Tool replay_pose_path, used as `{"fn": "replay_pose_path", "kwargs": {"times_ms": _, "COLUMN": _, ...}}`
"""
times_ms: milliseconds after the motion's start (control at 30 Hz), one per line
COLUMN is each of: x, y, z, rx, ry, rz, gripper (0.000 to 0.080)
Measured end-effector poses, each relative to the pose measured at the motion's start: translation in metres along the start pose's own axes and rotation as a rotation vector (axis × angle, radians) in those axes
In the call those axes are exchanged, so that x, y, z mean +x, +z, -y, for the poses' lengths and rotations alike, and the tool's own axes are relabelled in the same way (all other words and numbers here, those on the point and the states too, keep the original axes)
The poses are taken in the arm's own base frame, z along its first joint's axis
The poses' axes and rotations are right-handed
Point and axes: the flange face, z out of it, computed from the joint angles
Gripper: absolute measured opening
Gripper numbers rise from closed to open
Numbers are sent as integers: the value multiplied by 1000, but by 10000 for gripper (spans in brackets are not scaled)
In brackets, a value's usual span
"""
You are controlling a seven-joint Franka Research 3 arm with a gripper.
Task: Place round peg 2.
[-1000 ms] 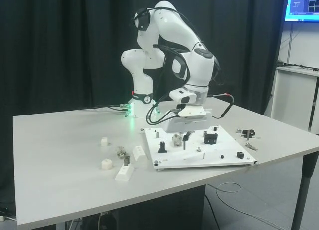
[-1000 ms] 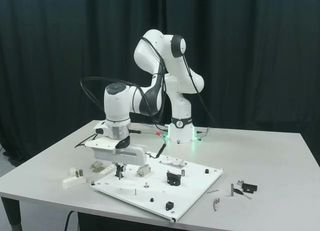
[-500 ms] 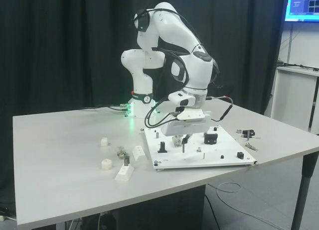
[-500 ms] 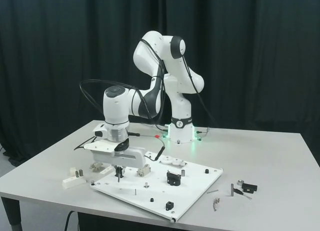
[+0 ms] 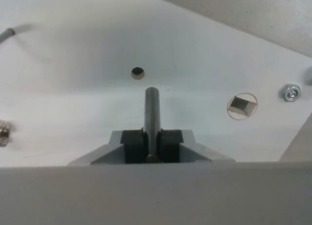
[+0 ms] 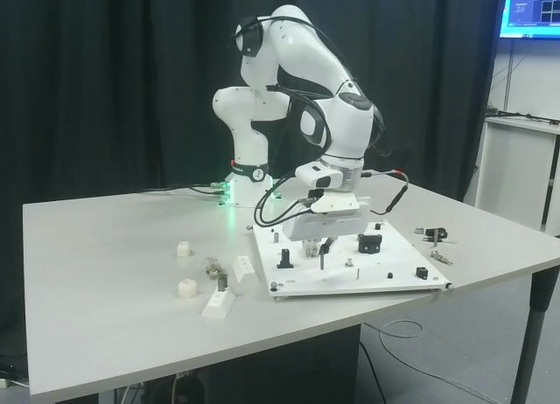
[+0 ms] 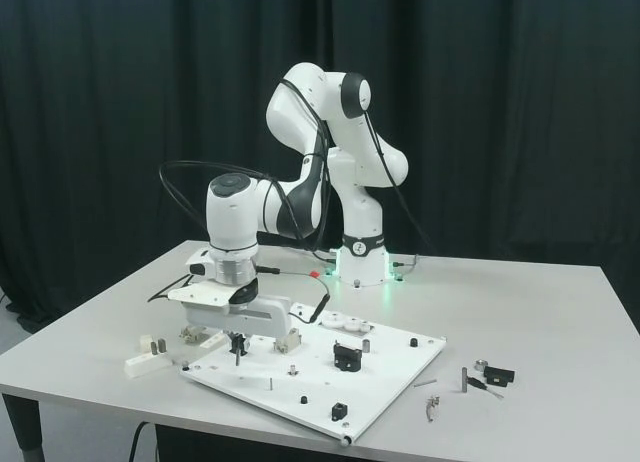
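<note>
Wrist view shows the gripper (image 5: 151, 143) clenched on a grey round peg (image 5: 151, 113), its two black pads (image 5: 132, 144) pressed against the peg's sides, with the peg's free end pointing down toward a white board (image 5: 73, 64). A small round hole (image 5: 138, 72) in the board lies just beyond the peg's tip, not yet entered, and a square hole (image 5: 242, 104) sits off to one side, with a metal nut (image 5: 291, 92) near the board's edge past it. From the first room view the white arm (image 6: 302, 80) bends forward from its base and hangs the gripper (image 6: 323, 246) low over the board (image 6: 385, 277), the peg (image 6: 322, 255) upright and its lower end just above the board's surface; whether it touches cannot be told. A black bracket (image 6: 370, 242) stands on the board near the gripper, and another small black post (image 6: 284, 258) stands closer to the board's front edge. White blocks (image 6: 219, 303) lie on the grey table (image 6: 105, 273) beside the board. In the second room view the gripper (image 7: 238, 347) hangs over the board's (image 7: 390, 382) near end, and a few small metal parts (image 7: 485, 377) lie on the table (image 7: 560, 322) well apart from it.
</note>
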Motion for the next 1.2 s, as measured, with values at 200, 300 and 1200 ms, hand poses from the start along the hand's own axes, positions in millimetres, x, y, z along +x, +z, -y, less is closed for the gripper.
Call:
{"fn": "replay_pose_path", "kwargs": {"times_ms": 200, "x": 0, "y": 0, "z": 0, "rx": 0, "ry": -2, "rz": 0, "gripper": 68}}
{"fn": "replay_pose_path", "kwargs": {"times_ms": 300, "x": 0, "y": 0, "z": 0, "rx": 0, "ry": -3, "rz": 0, "gripper": 68}}
{"fn": "replay_pose_path", "kwargs": {"times_ms": 1200, "x": 28, "y": -14, "z": -68, "rx": -116, "ry": -39, "rz": 12, "gripper": 68}}
